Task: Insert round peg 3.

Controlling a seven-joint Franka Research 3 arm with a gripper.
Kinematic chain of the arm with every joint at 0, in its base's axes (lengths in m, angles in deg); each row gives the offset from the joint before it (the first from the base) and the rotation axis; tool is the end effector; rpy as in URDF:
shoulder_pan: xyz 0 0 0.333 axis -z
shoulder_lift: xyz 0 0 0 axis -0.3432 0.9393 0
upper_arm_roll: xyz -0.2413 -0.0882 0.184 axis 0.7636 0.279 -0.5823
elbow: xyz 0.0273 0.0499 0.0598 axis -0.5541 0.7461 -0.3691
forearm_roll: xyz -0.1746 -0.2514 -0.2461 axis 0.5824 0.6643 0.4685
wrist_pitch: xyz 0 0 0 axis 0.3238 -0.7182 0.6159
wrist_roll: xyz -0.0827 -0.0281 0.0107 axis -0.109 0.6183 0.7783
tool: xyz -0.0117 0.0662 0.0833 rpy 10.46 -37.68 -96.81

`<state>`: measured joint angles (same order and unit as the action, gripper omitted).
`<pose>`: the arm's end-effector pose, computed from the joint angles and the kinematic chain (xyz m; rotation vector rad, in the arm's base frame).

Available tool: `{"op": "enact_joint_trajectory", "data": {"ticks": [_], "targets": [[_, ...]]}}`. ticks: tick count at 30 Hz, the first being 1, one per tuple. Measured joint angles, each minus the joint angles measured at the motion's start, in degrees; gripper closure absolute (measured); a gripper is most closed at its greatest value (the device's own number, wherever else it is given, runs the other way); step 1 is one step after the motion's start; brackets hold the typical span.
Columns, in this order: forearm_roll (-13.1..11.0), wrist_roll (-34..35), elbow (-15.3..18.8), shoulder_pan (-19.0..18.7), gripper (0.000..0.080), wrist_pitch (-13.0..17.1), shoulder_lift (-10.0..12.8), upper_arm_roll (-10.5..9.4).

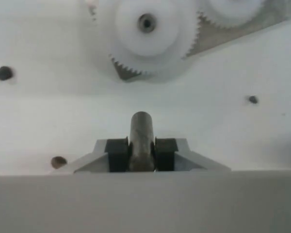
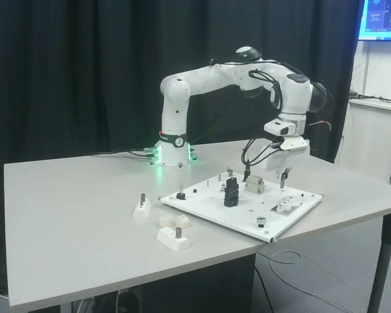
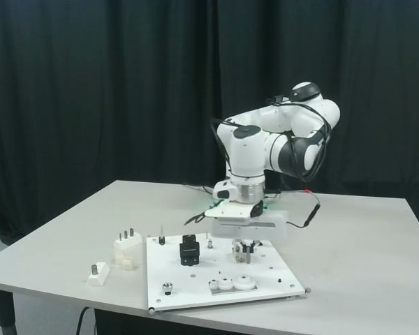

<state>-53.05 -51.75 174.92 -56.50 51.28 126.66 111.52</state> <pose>0.5972 0.1338 0.2655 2.9247 -1.0835 -0.1119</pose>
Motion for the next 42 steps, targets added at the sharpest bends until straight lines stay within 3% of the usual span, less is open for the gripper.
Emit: {"op": "enact_joint_trajectory", "data": {"ticks": [15,24,42], "targets": [[0.0,3.54,0.94,-2.9,0.0692,-0.51,-0.29,-1.69],[0.0,4.15,3.15,-5.35,0.0692,-0.43,-0.29,-2.06],[-2.07,5.77,7.31,-10.02,0.0692,3.24,-0.62,-3.28]]}}
